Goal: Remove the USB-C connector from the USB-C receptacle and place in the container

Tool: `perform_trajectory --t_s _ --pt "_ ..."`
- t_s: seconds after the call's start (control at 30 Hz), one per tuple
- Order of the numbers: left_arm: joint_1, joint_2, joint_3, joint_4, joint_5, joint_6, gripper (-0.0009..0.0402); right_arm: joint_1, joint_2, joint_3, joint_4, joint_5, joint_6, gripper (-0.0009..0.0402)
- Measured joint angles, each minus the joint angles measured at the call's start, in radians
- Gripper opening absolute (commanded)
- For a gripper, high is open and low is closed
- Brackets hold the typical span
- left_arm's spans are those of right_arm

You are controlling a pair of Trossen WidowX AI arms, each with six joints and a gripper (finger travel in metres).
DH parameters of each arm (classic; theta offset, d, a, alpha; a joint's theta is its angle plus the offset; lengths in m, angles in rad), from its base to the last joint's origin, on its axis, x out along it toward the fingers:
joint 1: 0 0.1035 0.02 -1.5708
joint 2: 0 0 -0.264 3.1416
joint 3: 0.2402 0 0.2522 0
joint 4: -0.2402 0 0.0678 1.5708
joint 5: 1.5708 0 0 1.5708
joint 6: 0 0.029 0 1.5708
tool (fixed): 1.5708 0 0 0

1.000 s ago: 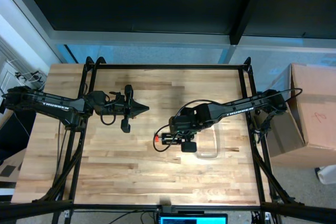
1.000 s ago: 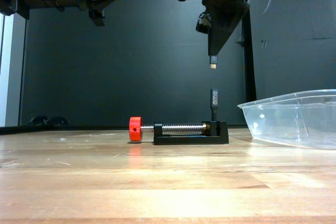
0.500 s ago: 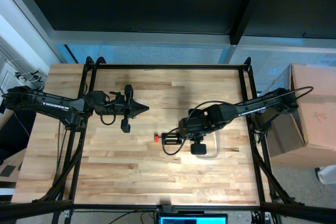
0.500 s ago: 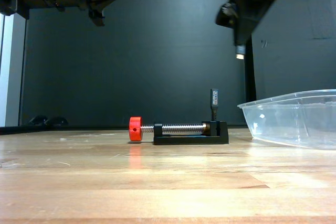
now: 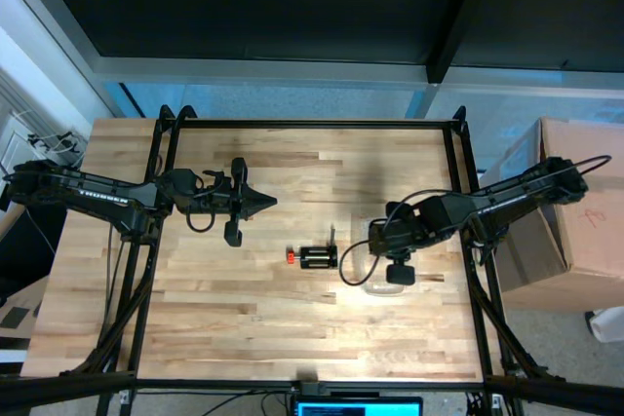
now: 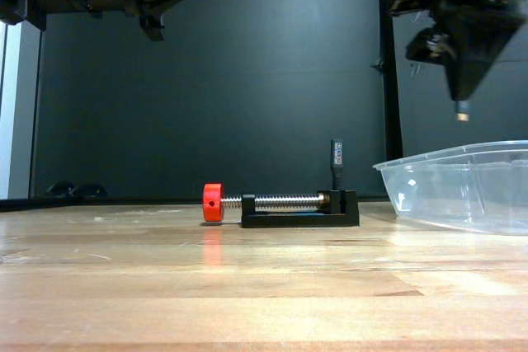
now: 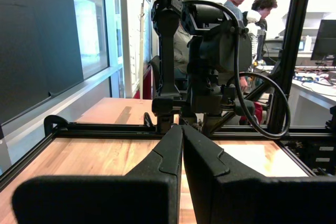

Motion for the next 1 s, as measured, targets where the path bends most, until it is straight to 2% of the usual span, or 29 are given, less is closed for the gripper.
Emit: perform_trajectory --t_s 0.43,0.53,0.83,0.93,1.0 --pt "0.0 0.0 0.0 0.0 0.0 0.0 0.0 0.015 0.026 -0.187 0.2 0.005 0.009 0.0009" --pt "0.0 0.0 0.0 0.0 0.0 0.0 0.0 0.017 0.028 -0.222 0.259 -0.002 0.01 0.0047" --pt "0.0 0.0 0.0 0.0 0.0 0.0 0.0 0.017 0.027 -0.229 0.278 -0.003 0.011 0.0229" --pt "0.0 0.0 0.0 0.0 0.0 0.0 0.0 0.017 0.019 -0.229 0.275 -0.004 0.012 0.0264" --pt "0.0 0.0 0.0 0.0 0.0 0.0 0.0 0.017 0.009 -0.229 0.273 -0.002 0.012 0.0271"
